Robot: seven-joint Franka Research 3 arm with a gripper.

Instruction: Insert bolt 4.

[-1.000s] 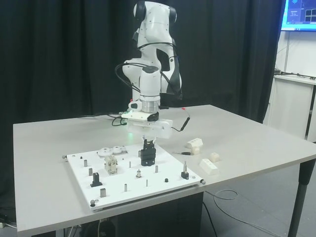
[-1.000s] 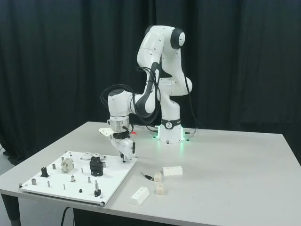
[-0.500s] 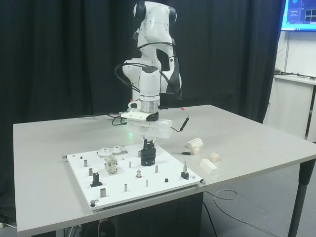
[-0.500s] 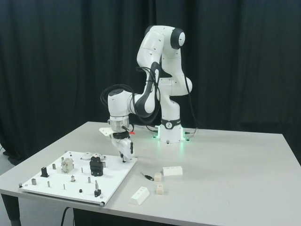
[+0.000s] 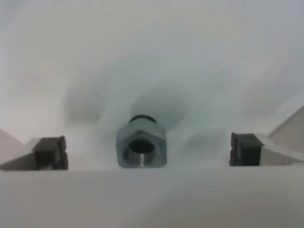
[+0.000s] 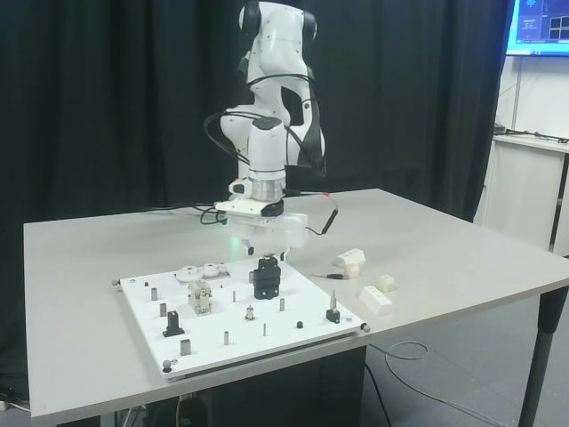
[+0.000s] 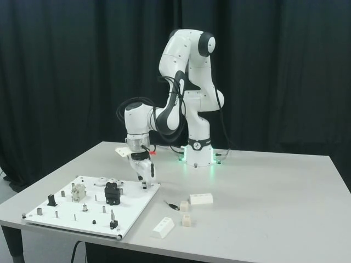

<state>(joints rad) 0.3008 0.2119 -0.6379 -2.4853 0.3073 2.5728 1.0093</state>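
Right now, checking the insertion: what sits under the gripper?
Below the open gripper a hex-headed bolt stands on the white board. Its shank and hole are hidden by its head.

The board (image 6: 267, 342) lies on the worktop (image 6: 80, 267), at its front edge in the first room view. The arm's base (image 7: 198, 156) stands on the worktop behind the board. The tool (image 7: 145, 183) hangs over the board's rear part, low above it. In the wrist view the bolt (image 5: 141, 148) stands on the board between the two fingertips (image 5: 50, 153), apart from both. A block (image 6: 268, 280) stands on the board just before the tool in the first room view. Several small blocks (image 6: 375, 300) lie on the worktop to the right of the board, and a cable (image 6: 331, 221) lies behind them.
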